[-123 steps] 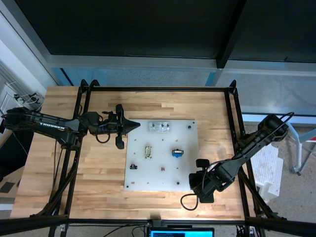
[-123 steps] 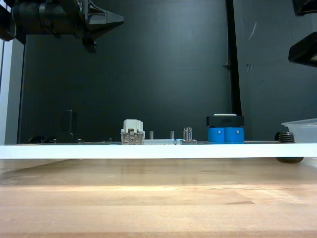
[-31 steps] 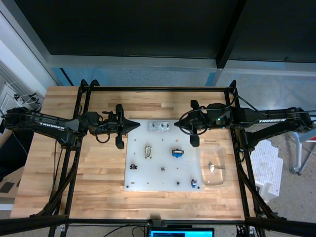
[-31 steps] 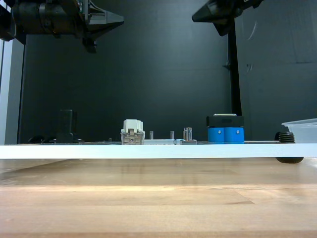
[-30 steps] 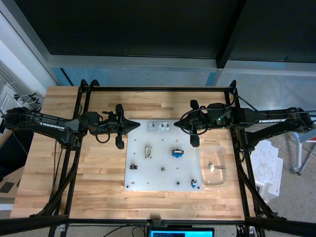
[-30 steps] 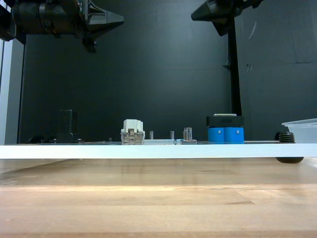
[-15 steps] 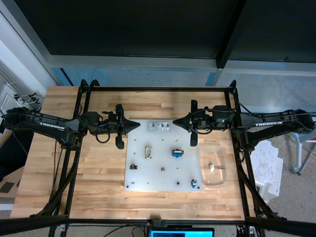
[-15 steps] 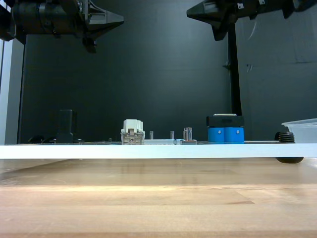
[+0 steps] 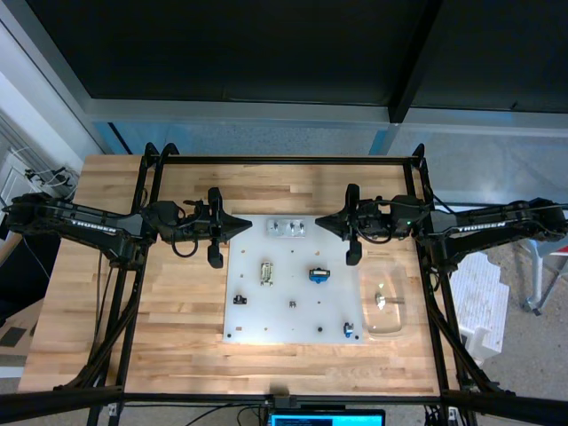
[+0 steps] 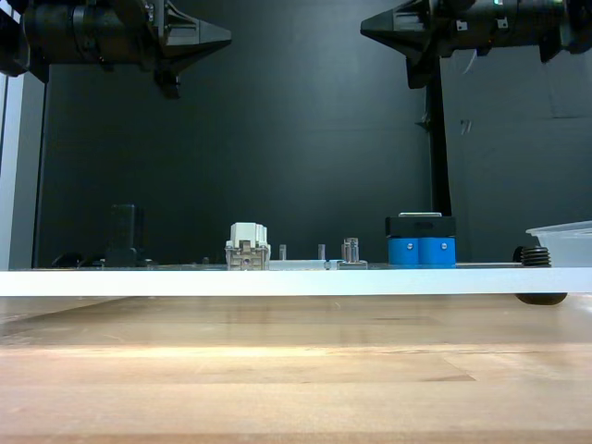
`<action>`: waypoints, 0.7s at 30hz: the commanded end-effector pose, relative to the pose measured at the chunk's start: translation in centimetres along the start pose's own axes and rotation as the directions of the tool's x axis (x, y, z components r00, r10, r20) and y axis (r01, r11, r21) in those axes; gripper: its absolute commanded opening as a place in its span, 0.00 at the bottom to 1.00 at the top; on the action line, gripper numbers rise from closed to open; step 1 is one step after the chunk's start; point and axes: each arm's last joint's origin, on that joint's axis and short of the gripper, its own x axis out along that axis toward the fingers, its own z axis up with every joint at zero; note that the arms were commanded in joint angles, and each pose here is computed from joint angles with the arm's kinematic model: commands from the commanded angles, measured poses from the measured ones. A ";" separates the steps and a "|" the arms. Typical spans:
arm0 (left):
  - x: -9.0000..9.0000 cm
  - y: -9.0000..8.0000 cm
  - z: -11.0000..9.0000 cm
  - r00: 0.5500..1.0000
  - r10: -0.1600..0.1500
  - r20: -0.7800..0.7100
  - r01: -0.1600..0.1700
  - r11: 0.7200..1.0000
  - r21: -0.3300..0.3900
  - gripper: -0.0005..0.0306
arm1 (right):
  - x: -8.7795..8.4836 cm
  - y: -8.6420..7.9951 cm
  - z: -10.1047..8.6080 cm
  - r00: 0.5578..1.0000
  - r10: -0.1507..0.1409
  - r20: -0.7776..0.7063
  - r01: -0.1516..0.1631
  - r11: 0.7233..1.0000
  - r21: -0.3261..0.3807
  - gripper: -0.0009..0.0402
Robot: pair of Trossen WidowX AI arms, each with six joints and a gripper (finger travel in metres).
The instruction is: Pick the RJ45 connector and install on taskboard
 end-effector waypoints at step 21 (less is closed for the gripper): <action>0.0 0.0 0.0 1.000 0.000 0.001 0.000 1.000 0.000 0.02 | -0.1 0.0 -0.4 1.000 0.011 -0.017 -0.011 1.000 -0.004 0.02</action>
